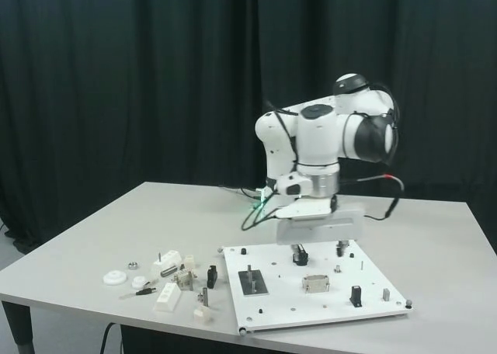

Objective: Remove square peg 4.

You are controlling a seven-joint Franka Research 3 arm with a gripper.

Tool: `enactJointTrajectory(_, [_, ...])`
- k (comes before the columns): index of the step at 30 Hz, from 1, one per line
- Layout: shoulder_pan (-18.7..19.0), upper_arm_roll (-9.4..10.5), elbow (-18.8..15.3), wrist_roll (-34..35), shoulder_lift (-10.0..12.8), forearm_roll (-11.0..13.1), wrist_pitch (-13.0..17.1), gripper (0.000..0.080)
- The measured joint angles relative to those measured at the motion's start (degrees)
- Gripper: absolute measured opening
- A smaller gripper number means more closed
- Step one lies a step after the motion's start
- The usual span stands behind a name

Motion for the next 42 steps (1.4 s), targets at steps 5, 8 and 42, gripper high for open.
enactJointTrajectory(5, [2.3,1.1,0.1,2.6,-0.4,-0.1,1.2,0.08])
enactJointTrajectory(8, [3.5,1.73,0.1,3.6,-0.5,-0.2,2.1,0.08])
enactJointTrajectory(42, [11.3,8.99,1.1,7.5,-0.6,-3.7,12.9,0.08])
